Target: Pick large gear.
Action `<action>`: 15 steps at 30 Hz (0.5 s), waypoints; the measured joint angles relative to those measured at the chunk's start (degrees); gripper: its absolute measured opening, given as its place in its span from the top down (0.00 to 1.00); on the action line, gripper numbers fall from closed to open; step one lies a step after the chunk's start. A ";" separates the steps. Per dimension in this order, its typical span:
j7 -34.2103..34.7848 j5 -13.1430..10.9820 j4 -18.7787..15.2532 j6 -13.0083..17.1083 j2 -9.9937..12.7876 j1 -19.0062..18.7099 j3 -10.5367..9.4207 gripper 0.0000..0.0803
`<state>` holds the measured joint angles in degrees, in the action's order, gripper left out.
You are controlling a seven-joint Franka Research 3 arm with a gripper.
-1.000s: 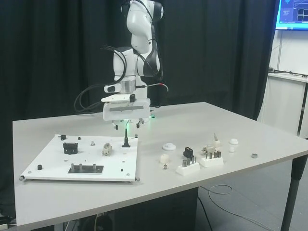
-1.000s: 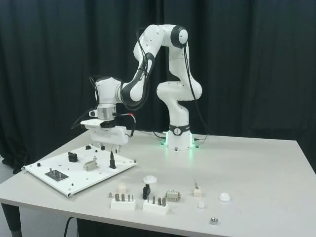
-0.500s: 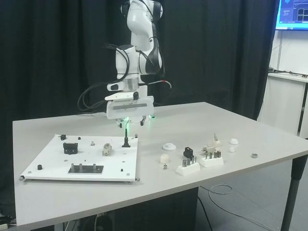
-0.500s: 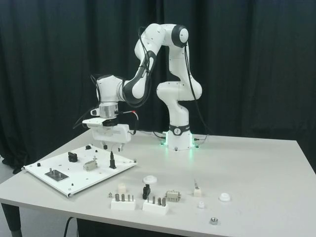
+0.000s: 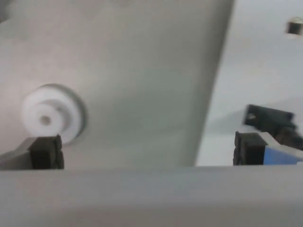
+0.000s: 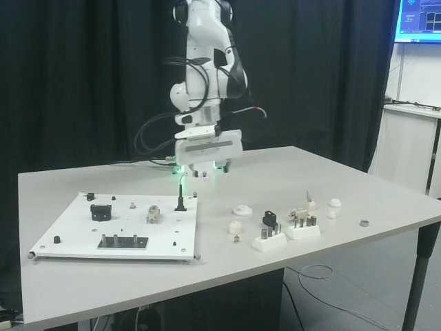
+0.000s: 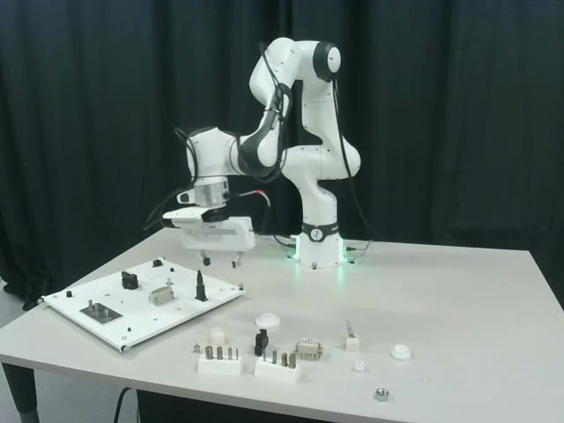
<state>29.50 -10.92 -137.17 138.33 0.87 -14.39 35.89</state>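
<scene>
**Approaching the large gear from above**

Hovering over the grey table [image 6: 324,169], near the edge of the white board [image 6: 76,231], the gripper [image 7: 220,257] has its two fingers spread wide and holds nothing. The large gear [image 6: 242,209], a white disc with a raised hub, lies flat on the table between the board and the white fixture blocks [image 6: 269,241], apart from both. In the wrist view the gear [image 5: 51,115] sits just beside one black fingertip [image 5: 46,152], not between the two, so the hand is not yet centred on it.

To do this step well, the arm should probably travel sideways first until the gear's hub lies midway between the fingertips, then descend straight down. Care seems needed with the small white part [image 6: 236,226] close by, which a wide-open finger could nudge. Closing only once both pads flank the rim would likely give a level, secure hold.
</scene>
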 joint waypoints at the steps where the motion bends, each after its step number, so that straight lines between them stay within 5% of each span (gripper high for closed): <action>1: 0.58 0.19 -0.02 -0.16 -0.03 -0.25 -0.28 0.00; 15: 7.47 0.42 -2.28 1.66 0.19 -4.62 -3.55 0.00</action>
<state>36.97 -10.50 -139.45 139.99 1.06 -19.01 32.34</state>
